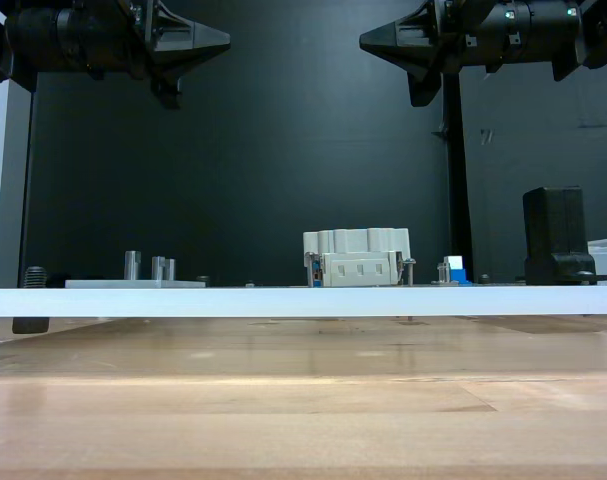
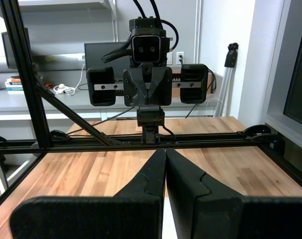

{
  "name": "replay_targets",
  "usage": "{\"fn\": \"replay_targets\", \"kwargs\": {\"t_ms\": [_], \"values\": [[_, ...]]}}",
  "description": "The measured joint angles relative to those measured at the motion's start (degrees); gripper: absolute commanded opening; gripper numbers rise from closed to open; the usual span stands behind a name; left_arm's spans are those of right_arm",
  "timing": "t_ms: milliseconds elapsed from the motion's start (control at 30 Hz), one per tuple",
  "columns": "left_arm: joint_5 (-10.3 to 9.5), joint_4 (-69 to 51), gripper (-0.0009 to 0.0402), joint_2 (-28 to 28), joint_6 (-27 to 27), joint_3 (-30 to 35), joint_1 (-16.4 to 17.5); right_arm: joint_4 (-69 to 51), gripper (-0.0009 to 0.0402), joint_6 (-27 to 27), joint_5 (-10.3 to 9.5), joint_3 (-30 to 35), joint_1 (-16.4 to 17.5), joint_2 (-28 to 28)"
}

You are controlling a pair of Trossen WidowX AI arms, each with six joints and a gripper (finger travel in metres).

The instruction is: Pick the 16mm bar and install on taskboard

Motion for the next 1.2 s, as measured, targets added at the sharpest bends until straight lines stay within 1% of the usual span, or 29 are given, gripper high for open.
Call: {"fn": "replay_targets", "kwargs": {"t_ms": [633, 833, 1033, 1067, 1100, 1133, 1200], "values": [[0.02, 0.0, 0.0, 0.0, 0.0, 0.0, 0.0, -1.4, 0.0, 0.5, -0.22, 0.2, 0.3, -0.2], [0.0, 0.0, 0.0, 0.0, 0.0, 0.0, 0.0, -9.6, 0.0, 1.5, -0.02, 3.7, 2.1, -0.7], [0.0, 0.0, 0.0, 0.0, 0.0, 0.0, 0.0, -27.3, 0.0, 1.7, 0.09, 10.7, 4.1, -0.7], [0.0, 0.0, 0.0, 0.0, 0.0, 0.0, 0.0, -30.8, 0.0, 1.8, 0.52, 12.0, 4.5, -0.7], [0.02, 0.0, 0.0, 0.0, 0.0, 0.0, 0.0, -34.0, 0.0, 1.9, 1.46, 13.1, 5.0, -0.7], [0.0, 0.0, 0.0, 0.0, 0.0, 0.0, 0.0, -37.3, 0.0, 2.0, 2.69, 14.3, 5.7, -0.7], [0.0, 0.0, 0.0, 0.0, 0.0, 0.0, 0.0, -43.8, 0.0, 2.5, 5.84, 16.6, 7.1, -0.7]]}}
